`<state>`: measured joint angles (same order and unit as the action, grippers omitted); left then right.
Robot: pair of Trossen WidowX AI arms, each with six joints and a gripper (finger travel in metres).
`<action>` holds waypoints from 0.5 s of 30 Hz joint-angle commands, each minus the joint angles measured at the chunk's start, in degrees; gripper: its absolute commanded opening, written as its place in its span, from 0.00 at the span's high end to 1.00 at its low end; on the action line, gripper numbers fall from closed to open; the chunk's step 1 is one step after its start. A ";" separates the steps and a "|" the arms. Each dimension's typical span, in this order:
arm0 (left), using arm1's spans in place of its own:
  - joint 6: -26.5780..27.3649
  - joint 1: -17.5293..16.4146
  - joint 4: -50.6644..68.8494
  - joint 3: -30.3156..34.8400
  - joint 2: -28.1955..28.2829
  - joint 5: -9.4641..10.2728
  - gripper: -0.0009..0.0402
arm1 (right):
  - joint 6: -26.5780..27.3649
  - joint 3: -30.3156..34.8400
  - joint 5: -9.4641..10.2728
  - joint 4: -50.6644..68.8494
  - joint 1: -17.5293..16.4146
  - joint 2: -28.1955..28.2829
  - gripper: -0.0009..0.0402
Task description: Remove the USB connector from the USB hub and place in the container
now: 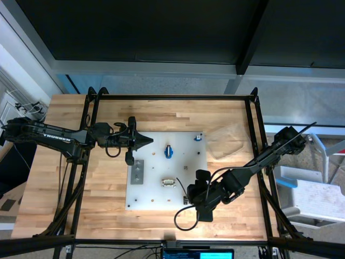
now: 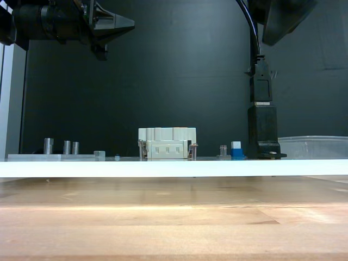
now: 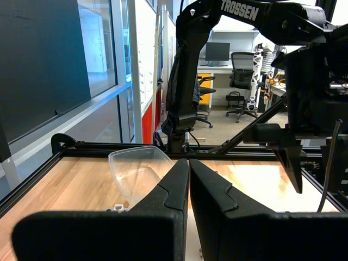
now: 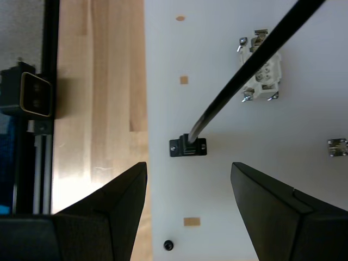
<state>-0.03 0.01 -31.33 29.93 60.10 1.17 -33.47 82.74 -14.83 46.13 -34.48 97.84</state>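
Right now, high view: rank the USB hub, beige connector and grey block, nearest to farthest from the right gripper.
1. USB hub, below the right gripper, board's near edge.
2. Beige connector, leftward.
3. Grey block, board's left edge.
Left gripper hovers behind it.

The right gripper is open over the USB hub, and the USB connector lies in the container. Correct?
No: the low view shows the USB connector plugged in the USB hub, not in the container; right gripper open above it, left gripper shut over the board.
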 commanded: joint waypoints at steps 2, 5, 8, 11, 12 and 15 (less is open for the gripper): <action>0.00 0.00 0.02 0.02 0.02 -0.02 0.98 | 0.94 -0.11 -0.68 -0.57 0.04 0.96 0.45; 0.00 0.00 0.02 0.02 0.02 -0.02 0.98 | 1.18 -0.33 -0.68 -1.03 0.26 1.73 0.45; 0.00 0.00 0.02 0.02 0.02 -0.02 0.98 | 1.53 -0.33 -0.68 -1.92 0.37 2.54 0.45; 0.00 -0.02 0.04 0.02 0.02 -0.02 0.98 | 2.49 -0.48 -0.63 -3.17 0.55 3.41 0.45; 0.02 0.00 0.02 0.02 0.02 -0.02 0.98 | 2.71 -0.63 -0.63 -3.72 0.76 3.82 0.45; 0.00 0.00 0.02 0.02 0.02 -0.02 0.98 | 3.26 -1.11 -0.68 -4.07 1.07 3.87 0.46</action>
<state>-0.01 0.01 -31.31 29.95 60.10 1.17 -30.44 81.93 -15.46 41.98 -33.54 101.69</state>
